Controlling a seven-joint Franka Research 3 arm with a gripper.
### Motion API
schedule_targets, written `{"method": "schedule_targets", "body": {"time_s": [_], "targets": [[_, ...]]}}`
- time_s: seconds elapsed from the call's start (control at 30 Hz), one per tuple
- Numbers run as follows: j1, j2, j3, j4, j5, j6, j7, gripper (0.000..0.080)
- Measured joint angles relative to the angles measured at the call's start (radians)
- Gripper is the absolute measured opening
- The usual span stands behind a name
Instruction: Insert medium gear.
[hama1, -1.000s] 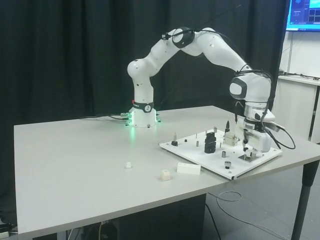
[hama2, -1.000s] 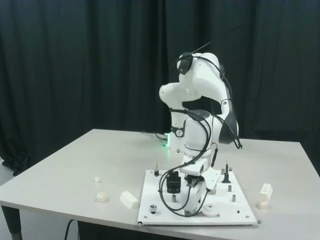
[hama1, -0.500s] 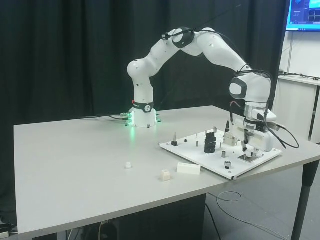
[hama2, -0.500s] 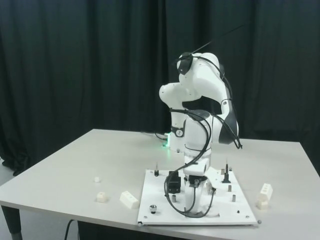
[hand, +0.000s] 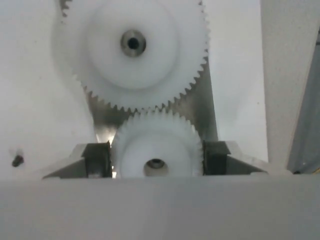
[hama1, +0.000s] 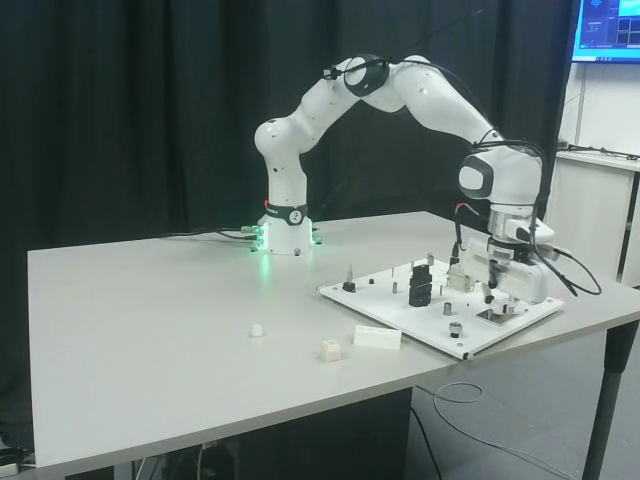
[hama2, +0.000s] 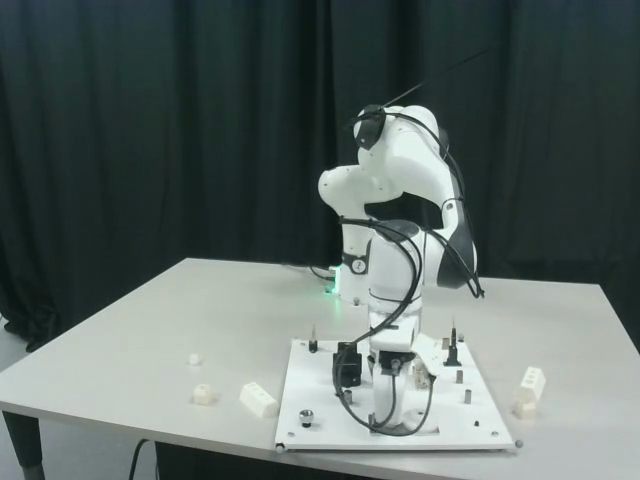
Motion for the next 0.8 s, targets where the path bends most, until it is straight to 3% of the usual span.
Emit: {"method": "schedule_targets", "body": {"time_s": [0.33,0.8], "targets": [[0.0,0.006,0.002,0.0,0.001,0.005,0.232,0.0393],[0.0,0.007,0.004,0.001,-0.008,0.006,0.228,0.0393]]}}
